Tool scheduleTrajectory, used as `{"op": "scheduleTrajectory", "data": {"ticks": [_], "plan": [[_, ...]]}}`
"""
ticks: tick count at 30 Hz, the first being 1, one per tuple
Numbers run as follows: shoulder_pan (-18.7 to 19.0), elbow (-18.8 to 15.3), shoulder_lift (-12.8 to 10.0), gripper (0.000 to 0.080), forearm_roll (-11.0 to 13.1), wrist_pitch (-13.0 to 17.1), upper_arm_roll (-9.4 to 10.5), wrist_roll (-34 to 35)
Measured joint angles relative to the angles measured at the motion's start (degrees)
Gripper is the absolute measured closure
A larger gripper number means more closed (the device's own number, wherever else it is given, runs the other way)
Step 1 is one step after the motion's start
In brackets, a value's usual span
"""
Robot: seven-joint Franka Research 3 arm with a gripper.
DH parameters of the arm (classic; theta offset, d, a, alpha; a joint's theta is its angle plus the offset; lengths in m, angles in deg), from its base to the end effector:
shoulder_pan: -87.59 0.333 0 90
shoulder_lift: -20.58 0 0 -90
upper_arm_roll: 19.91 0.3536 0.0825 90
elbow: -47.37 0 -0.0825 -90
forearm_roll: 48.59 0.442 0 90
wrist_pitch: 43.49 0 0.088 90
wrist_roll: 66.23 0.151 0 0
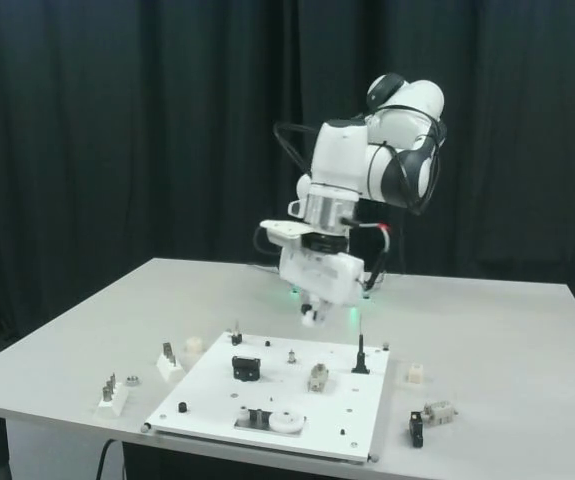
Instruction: Insert medium gear.
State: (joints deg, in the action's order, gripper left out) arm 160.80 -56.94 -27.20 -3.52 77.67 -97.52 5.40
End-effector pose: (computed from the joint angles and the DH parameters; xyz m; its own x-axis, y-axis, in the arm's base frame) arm 0.6978 0.1075 0.3384 0.0036 -0.9900 0.1414 -0.9834 -0.0292 -0.1793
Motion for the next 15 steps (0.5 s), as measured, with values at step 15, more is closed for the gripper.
{"op": "scheduleTrajectory", "data": {"ticks": [15], "plan": [[-12.3,10.5,-12.2,0.0519,11.9,-6.4,1.06,-4.7]]}}
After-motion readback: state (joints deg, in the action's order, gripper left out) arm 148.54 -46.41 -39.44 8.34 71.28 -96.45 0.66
